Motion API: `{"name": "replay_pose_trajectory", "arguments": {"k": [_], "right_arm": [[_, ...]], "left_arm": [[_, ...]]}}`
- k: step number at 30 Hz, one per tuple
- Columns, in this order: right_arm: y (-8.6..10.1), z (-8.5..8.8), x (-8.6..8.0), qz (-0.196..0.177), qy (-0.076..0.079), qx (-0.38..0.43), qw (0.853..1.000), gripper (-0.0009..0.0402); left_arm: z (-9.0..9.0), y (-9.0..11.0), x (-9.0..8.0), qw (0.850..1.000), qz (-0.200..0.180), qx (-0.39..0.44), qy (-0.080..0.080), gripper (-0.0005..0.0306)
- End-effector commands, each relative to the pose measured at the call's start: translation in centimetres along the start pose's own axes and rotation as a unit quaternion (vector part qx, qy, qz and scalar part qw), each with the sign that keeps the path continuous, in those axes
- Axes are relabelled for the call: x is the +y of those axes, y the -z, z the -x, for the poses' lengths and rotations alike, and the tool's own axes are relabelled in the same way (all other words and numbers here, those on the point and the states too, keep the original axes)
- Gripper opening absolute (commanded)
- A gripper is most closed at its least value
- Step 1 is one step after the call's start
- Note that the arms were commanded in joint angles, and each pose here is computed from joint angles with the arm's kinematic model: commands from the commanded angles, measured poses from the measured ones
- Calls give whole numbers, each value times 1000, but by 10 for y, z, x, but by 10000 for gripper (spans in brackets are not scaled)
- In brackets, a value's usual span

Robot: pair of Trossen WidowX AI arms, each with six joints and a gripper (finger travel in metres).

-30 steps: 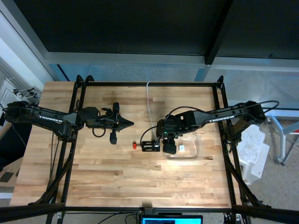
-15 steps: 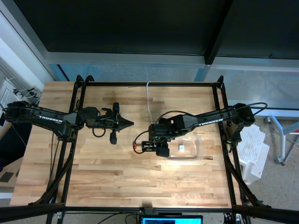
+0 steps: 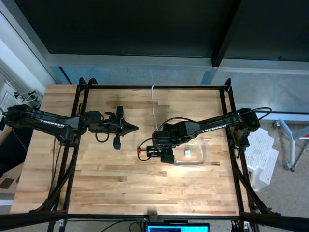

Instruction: Remove the power plug from the receptacle and place in the container

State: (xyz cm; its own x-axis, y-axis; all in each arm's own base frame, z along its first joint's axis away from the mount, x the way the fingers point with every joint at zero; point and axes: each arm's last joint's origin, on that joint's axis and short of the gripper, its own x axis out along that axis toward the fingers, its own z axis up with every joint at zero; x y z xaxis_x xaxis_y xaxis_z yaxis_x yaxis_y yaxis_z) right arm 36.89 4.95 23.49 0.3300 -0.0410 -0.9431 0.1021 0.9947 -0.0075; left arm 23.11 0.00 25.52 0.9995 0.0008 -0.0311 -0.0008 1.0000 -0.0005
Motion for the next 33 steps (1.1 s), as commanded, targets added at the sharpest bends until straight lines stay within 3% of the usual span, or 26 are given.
{"name": "replay_pose_trajectory", "arguments": {"k": [1, 13, 33], "right_arm": [[0, -1, 1, 1, -1, -4, 1000, 194], [1, -6, 1, 4, -3, -12, 1000, 182], [0, -6, 2, 9, -4, -17, 1000, 52]], "left_arm": [[0, 0, 0, 1000, 0, 0, 0, 0], [0, 0, 0, 1000, 0, 0, 0, 0], [0, 0, 0, 1000, 0, 0, 0, 0]]}}
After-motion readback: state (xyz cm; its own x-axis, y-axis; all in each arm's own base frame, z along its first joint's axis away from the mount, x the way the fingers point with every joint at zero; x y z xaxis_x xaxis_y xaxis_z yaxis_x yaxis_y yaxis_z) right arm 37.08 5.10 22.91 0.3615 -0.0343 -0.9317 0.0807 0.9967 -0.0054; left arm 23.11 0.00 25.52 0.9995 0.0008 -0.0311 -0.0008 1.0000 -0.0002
